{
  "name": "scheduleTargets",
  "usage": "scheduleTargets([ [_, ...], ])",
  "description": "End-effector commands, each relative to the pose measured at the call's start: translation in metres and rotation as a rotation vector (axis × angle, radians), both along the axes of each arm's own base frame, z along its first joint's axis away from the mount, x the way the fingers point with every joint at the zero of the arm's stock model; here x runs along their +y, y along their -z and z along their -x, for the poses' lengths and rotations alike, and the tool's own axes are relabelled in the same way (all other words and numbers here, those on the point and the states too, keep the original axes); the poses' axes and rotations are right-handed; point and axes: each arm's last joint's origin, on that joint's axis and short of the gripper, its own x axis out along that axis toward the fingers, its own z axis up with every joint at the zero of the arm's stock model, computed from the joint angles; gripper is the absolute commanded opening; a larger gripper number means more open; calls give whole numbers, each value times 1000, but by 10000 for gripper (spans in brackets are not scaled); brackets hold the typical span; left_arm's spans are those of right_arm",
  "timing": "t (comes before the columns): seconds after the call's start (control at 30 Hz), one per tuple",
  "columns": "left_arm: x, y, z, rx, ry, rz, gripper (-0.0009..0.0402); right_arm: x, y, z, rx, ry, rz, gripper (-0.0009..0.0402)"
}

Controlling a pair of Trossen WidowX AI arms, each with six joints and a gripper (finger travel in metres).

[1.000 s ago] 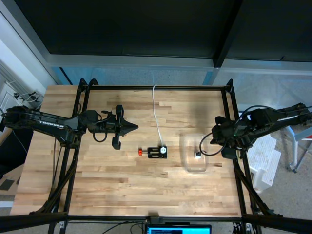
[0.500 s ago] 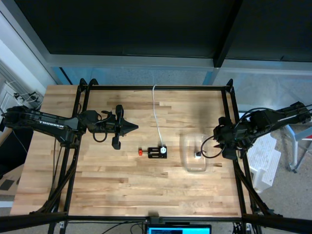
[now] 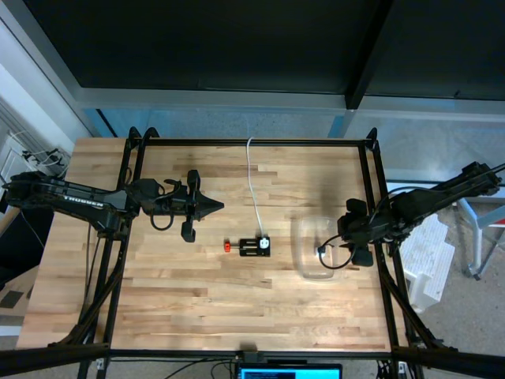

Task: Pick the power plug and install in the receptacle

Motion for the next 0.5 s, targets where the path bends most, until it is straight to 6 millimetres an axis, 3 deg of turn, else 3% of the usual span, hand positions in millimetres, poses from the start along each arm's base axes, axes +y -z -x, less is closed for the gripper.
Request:
scheduleTargets([
  [0.03, 0, 0, 0, 0, 0, 0, 0, 2, 8, -4, 13, -10, 9, 218],
  [0.5, 0, 0, 0, 0, 0, 0, 0, 8, 35, -17, 7, -14, 8, 218],
])
